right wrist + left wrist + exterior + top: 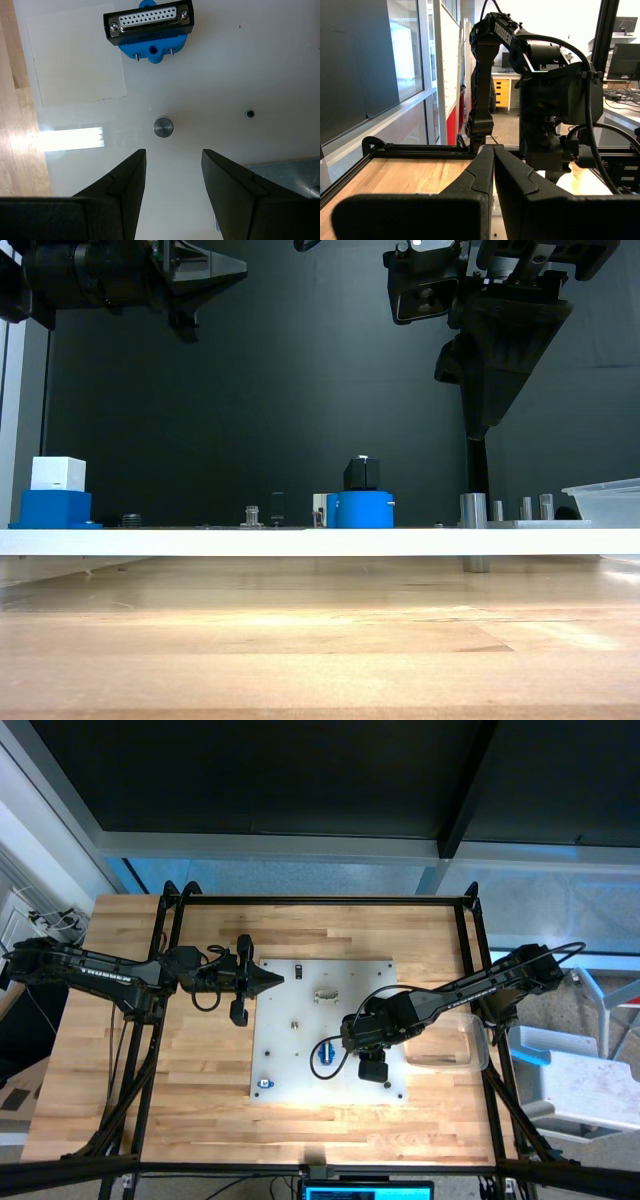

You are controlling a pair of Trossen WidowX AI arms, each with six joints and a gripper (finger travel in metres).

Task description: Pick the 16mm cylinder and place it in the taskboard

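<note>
Wooden table [320, 660]: foreground of the low view, bearing the taskboard [285, 1065], a flat white plate. Right gripper [173, 152]: over the board on the right arm's side, pointing straight down, fingers spread wide with nothing between them. 16mm cylinder [163, 126]: we see it end-on from the right wrist camera, upright on the white plate, clear of both fingers and near the blue connector [152, 50]. In the low view it rises from the board with a grey stub directly under the plate, so we judge it seated in its hole, not merely resting on top. Left gripper [493, 150]: raised above the board's left edge, pointing inward, fingers pressed together and carrying nothing; we take this arm as parked. Clear plastic tray [450, 1050]: just beside the board's right edge; we cannot tell its contents. Status, as we judge it: picking done and placing apparently done. What is left is for the right arm to lift away and for the peg's seating to be confirmed. We cannot tell how deep it sits.
</note>
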